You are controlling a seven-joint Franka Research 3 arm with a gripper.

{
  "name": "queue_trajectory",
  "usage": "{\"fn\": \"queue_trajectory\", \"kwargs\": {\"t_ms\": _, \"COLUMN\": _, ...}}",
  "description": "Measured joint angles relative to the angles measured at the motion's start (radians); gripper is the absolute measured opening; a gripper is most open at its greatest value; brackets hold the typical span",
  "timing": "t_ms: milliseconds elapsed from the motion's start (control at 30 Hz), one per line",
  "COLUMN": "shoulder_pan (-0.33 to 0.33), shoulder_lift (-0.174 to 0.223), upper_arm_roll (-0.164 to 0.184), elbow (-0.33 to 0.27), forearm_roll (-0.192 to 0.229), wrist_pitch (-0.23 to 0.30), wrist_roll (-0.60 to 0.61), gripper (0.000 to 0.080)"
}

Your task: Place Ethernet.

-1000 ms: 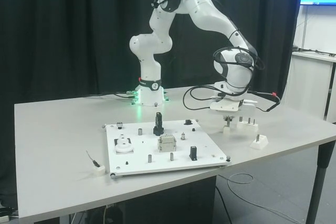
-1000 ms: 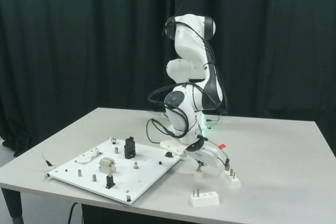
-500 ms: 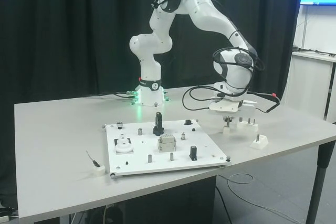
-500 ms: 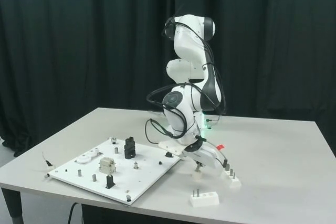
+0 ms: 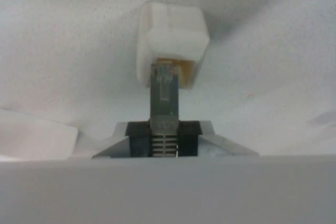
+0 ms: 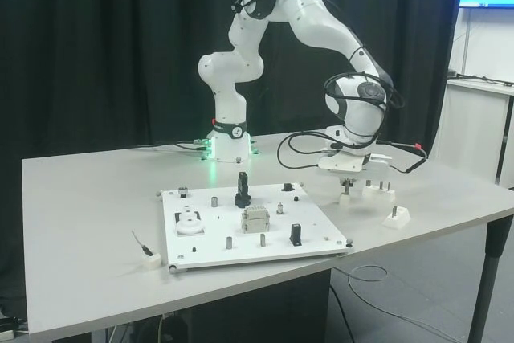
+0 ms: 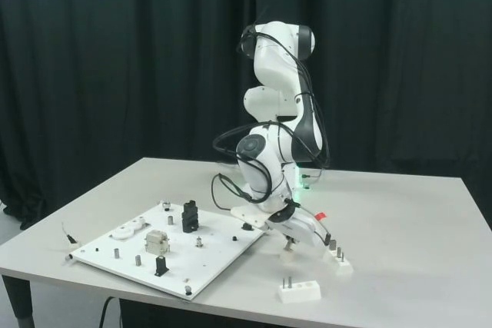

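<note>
White block [image 5: 172, 40], Ethernet plug [image 5: 165, 109] in tool [image 5: 164, 139]

The arm [image 6: 321, 30] is white with rounded, smooth link shells and black rings at its joints. Black cables [image 6: 301, 144] loop loosely along the links and hang near the wrist. A black band circles the base column [image 6: 228, 130], where a green light glows at its foot.

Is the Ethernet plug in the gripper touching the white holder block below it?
Cannot tell. In the wrist view the Ethernet plug, clamped in the gripper, has its tip overlapping the opening of the white holder block, but no gap or contact shows plainly.
</note>
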Motion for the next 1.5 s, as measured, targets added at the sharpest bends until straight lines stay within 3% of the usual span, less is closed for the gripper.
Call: {"fn": "queue_trajectory", "kwargs": {"t_ms": 1500, "shoulder_pan": -0.007, "shoulder_lift": 0.017, "upper_arm_roll": 0.003, "elbow": 0.0, "forearm_roll": -0.002, "wrist_pitch": -0.017, "wrist_roll": 0.0, "gripper": 0.01}}
